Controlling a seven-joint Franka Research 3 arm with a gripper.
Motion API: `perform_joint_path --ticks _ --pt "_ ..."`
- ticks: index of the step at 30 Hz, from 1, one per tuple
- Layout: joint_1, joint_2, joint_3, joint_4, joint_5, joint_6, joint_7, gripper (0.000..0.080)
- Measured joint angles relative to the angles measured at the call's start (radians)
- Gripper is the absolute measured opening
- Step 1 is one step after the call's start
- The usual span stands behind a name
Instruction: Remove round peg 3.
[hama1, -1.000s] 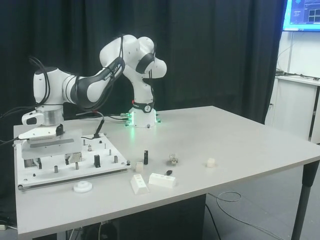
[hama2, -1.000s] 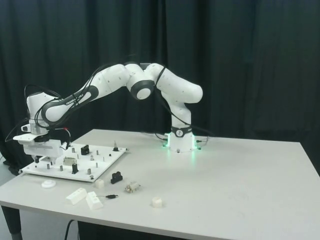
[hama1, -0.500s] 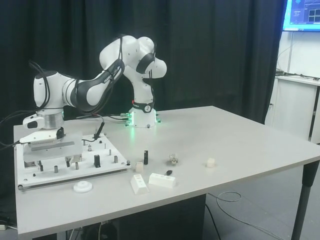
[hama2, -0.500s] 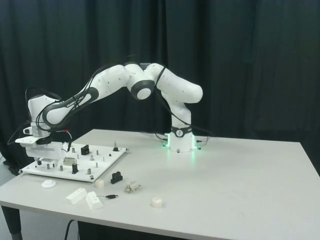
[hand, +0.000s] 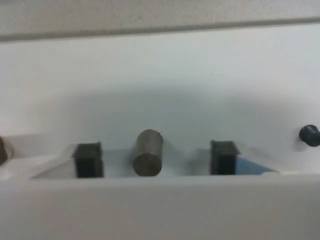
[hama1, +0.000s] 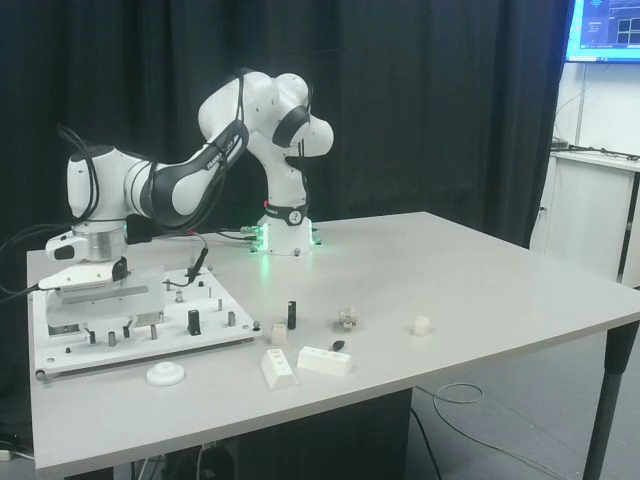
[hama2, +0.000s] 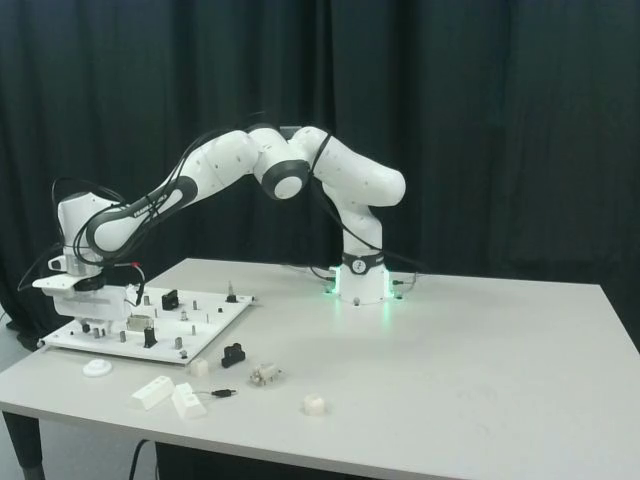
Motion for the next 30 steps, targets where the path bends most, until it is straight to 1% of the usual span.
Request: perform_joint_path --ticks 3,4,12,13,30 --pt "0.002 0.000 0.000 -0.005 0.000 0.007 0.000 0.0709" --pt "0.003 0.000 0.000 -0.006 0.000 0.009 0.000 0.0362" --pt "0.010 0.000 0.000 -0.012 0.001 0.013 0.005 0.0362" --pt "0.010 0.000 0.000 -0.012 0.001 0.013 0.007 0.0112" --pt "0.011 -0.001 -0.002 -0.013 0.001 0.013 0.019 0.0112"
